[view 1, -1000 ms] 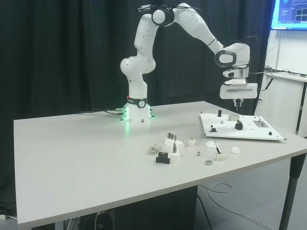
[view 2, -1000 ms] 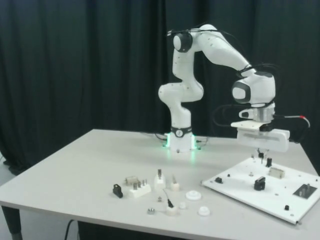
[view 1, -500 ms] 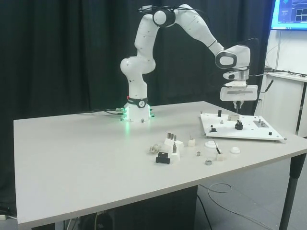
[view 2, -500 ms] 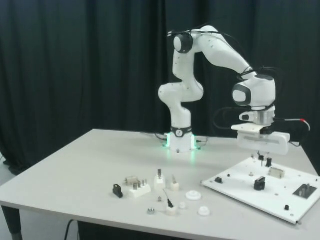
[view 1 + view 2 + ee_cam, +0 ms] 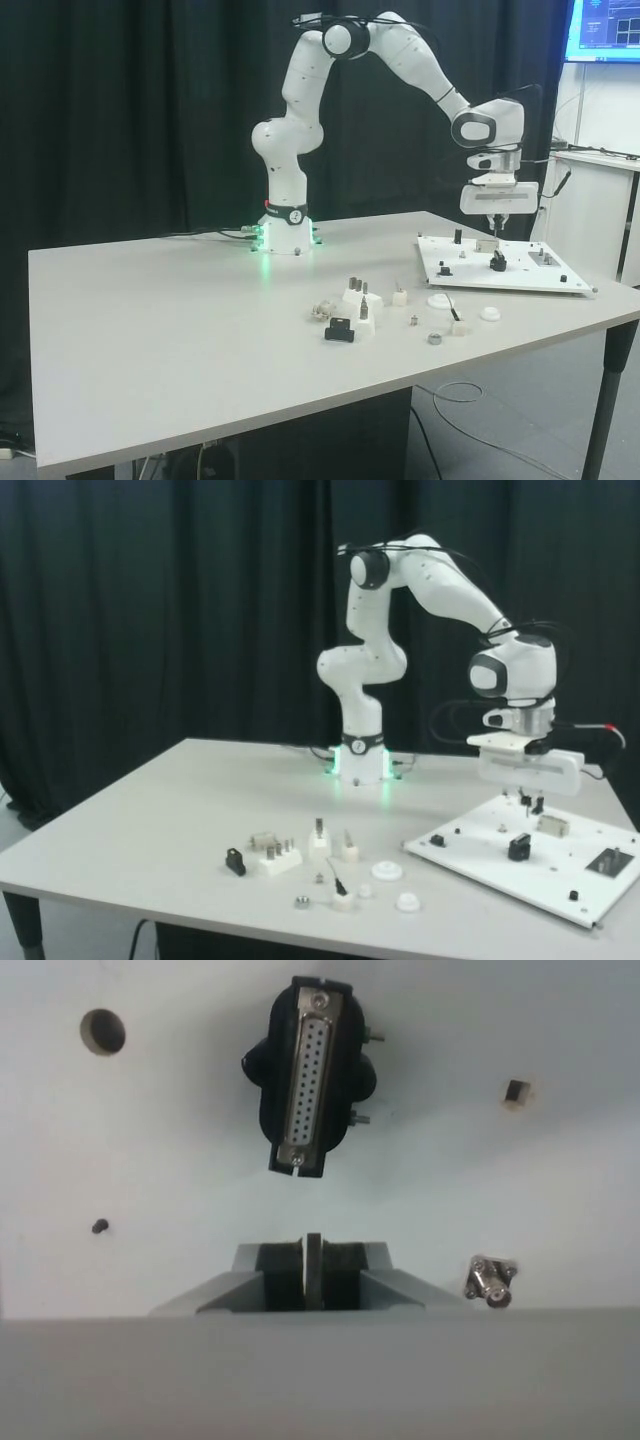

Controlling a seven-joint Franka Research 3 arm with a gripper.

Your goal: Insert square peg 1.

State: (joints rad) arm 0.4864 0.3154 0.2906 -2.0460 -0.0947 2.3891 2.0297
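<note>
**Fig. 1. Peg held above the board, not yet seated**

My gripper [image 5: 314, 1290] hangs over the white board [image 5: 180, 1160], which lies at the far end of the grey table [image 5: 150, 320] from the arm's base. My two black fingers [image 5: 278, 1278] are drawn almost together. Only a narrow grey peg [image 5: 314, 1255] separates them, and it is clamped between the pads with its free end pointing down at the board. I take this to be square peg 1. In the room views the gripper [image 5: 523, 798] sits close above the board [image 5: 540, 880], and I cannot tell there whether the tip touches it.

In the wrist view a small square hole [image 5: 515, 1092] lies well apart from the peg. I judge it the likely seat. Also on the board:

- a black multi-pin connector [image 5: 310, 1080], the nearest thing ahead of the peg
- a round hole [image 5: 103, 1032]
- a small threaded fitting [image 5: 490, 1280] beside the fingers

**Handling.** The peg looks rigid, light and smooth-faced, probably metal. It should not bend or crush, but it could slide or twist in the pads if its tip catches the hole's edge. The sound hold is on two opposite flat faces at its upper part, leaving the lower end bare to enter. A square section gives little tolerance, so its faces must line up with the hole's sides before any downward push.
</note>
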